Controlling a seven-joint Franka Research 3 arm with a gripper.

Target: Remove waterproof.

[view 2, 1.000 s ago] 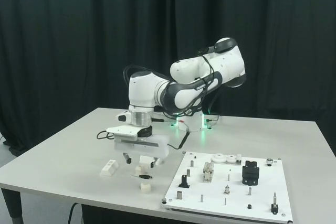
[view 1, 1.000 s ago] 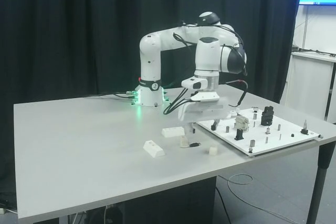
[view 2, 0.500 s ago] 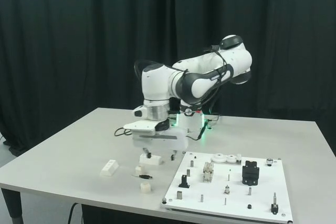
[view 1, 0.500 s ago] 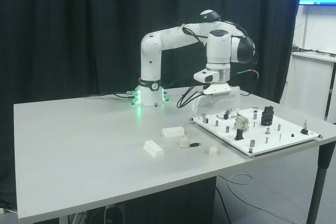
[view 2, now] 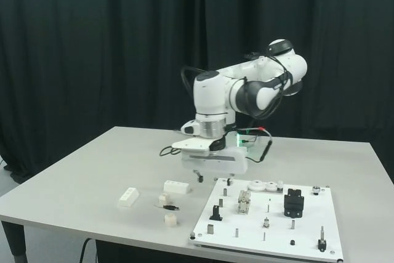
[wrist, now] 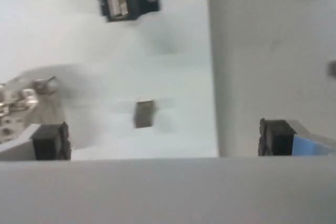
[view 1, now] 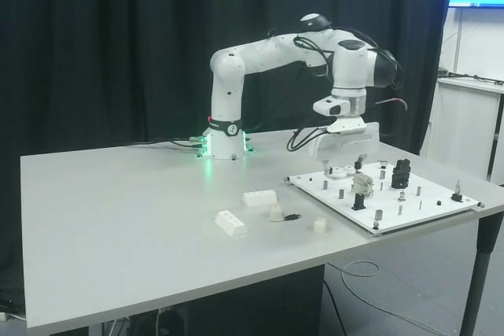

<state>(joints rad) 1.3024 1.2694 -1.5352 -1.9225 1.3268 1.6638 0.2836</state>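
Just changed: the arm has swung right, away from the loose white pieces lying on the bench, and now hangs over the far left corner of the white board.
Against a second ago: back then the jaws were low over those loose pieces; half a second ago they were halfway across, at the board's left edge. The pieces look unmoved.
Jaws: released, standing wide apart with nothing between them. In the wrist view both black fingertips show with only board and bench below.
What this means: I'd say the arm is done at the left and is only now travelling to the part it must pull. No grasp has begun.
Waterproof: I take it to be one of the parts mounted on the board, right of the loose pieces, but I can't tell which.
Under the jaws: a black socket and a small grey peg on the board, close to its edge. Neither is being touched.
Rest of board: more pegs and a black block sit further right, well apart from the jaws.
Progress: early; everything on the board looks seated.
Next, I guess: line up over the right part, come down, then close.
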